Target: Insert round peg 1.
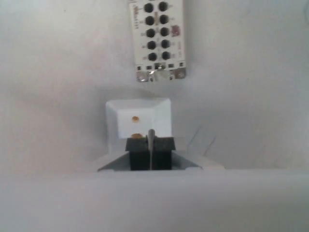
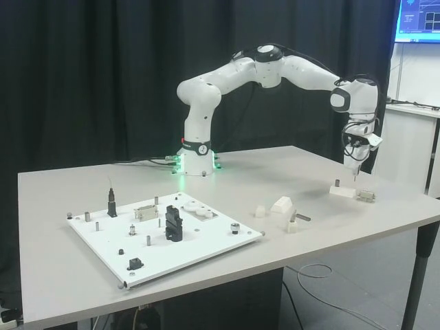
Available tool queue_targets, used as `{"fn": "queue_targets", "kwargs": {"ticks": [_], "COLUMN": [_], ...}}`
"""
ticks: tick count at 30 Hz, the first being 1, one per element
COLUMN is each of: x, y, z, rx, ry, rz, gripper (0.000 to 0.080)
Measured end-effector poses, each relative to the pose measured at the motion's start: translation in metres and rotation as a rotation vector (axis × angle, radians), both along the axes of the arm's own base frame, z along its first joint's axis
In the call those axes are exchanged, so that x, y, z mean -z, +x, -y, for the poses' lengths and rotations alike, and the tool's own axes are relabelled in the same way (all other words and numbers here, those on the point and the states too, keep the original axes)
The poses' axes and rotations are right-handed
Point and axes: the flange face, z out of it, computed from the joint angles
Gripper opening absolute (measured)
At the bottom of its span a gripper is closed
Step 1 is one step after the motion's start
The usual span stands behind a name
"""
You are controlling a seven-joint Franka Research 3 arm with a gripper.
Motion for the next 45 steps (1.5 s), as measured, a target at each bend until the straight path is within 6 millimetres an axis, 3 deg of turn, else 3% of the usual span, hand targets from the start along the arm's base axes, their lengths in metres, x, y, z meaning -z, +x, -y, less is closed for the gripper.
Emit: {"fn": "queue_targets", "kwargs": {"ticks": [15,25,34,45], "x": [-0.007,-0.014,-0.023,-0.035], "y": [0.023,0.046,0.070,0.090], "z": [0.031,0.073,0.137,0.240], "rx": [0.021,0.013,-0.007,-0.029], "ry": [-0.036,-0.099,-0.180,-0.241], "rz": [0.031,0.043,0.039,0.030], "gripper": [0.0017,0.0017,0.0017,0.0017]}}
